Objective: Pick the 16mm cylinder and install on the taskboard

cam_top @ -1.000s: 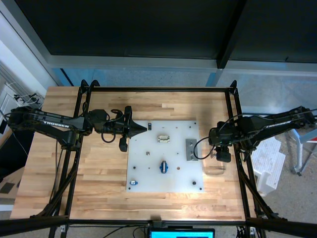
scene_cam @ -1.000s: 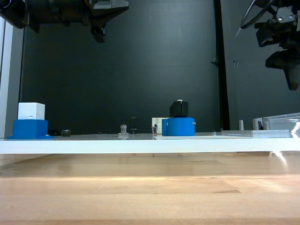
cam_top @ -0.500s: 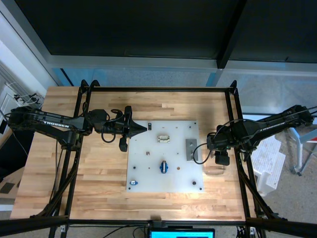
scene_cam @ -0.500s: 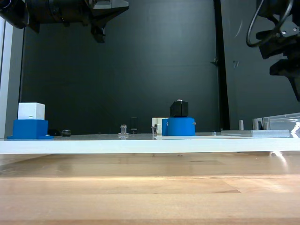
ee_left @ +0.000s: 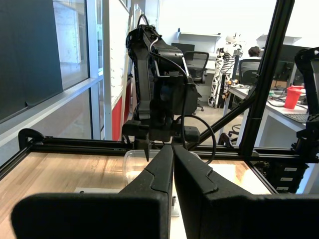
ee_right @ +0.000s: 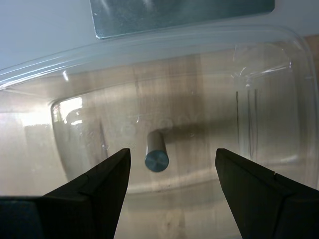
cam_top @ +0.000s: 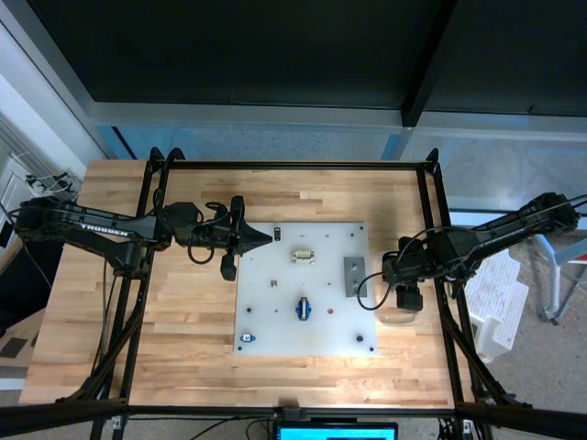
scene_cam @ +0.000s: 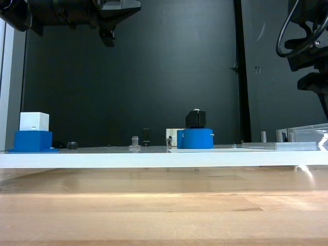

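1. 16mm cylinder [ee_right: 157,153]: you will find it inside the clear plastic tray [ee_right: 164,40]. It lies on its side on the tray floor, with one flat end turned toward the right wrist camera.
2. Locate the tray on the wooden table [cam_top: 183,321]. It sits just beside the taskboard [cam_top: 275,316], at about 4 o'clock from the board's centre.
3. Check the right gripper [ee_right: 172,152]. It hangs above the tray, released, with its fingers [ee_right: 104,184] spread wide. You see the cylinder below the gap between them, clear of both fingers.
4. Read the taskboard's own fittings from its centre:
   - the grey metal block [cam_top: 353,276] at 3 o'clock, on the edge nearest the tray;
   - the blue fitting [cam_top: 302,309] just toward 6 o'clock;
   - the beige connector [cam_top: 301,256] toward 12 o'clock.
5. Check the left gripper [ee_left: 173,149]. It is raised over the board's 10 o'clock corner, pointing toward 3 o'clock. It is clenched, with its fingers pressed together and nothing between them.
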{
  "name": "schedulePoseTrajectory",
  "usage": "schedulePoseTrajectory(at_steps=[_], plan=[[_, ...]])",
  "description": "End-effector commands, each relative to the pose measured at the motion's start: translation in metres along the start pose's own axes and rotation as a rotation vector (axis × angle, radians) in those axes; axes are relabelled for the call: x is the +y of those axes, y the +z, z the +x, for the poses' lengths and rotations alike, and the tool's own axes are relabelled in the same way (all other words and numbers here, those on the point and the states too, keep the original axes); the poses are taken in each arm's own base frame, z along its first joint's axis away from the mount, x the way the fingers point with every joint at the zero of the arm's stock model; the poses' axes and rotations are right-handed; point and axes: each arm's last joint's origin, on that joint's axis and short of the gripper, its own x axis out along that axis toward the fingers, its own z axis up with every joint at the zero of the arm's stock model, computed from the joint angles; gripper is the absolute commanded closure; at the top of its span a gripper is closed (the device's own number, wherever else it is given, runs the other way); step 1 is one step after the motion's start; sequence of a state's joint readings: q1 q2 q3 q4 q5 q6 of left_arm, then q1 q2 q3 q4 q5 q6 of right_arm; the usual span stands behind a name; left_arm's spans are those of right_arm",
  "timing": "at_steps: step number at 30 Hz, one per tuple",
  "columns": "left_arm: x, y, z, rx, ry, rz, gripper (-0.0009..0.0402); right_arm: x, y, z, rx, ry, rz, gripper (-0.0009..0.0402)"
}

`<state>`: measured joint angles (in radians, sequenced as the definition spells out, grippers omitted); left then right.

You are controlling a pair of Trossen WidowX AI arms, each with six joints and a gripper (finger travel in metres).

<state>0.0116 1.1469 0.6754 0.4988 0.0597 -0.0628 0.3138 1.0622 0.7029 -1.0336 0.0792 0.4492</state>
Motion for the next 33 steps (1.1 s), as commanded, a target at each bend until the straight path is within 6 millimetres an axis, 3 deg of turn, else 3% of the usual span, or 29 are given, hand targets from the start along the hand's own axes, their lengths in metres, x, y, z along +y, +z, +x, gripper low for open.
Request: schedulePoseTrajectory(at_steps=[1, 33], plan=[[0.000, 0.000, 0.000, 0.000, 0.000, 0.000, 0.0393, 0.001, 0.000, 0.001, 0.005, -0.001, 0.012, 0.0156], [0.000, 0.000, 0.000, 0.000, 0.000, 0.000, 0.0393, 0.011, -0.008, 0.028, 0.016, 0.005, 0.016, 0.0199]])
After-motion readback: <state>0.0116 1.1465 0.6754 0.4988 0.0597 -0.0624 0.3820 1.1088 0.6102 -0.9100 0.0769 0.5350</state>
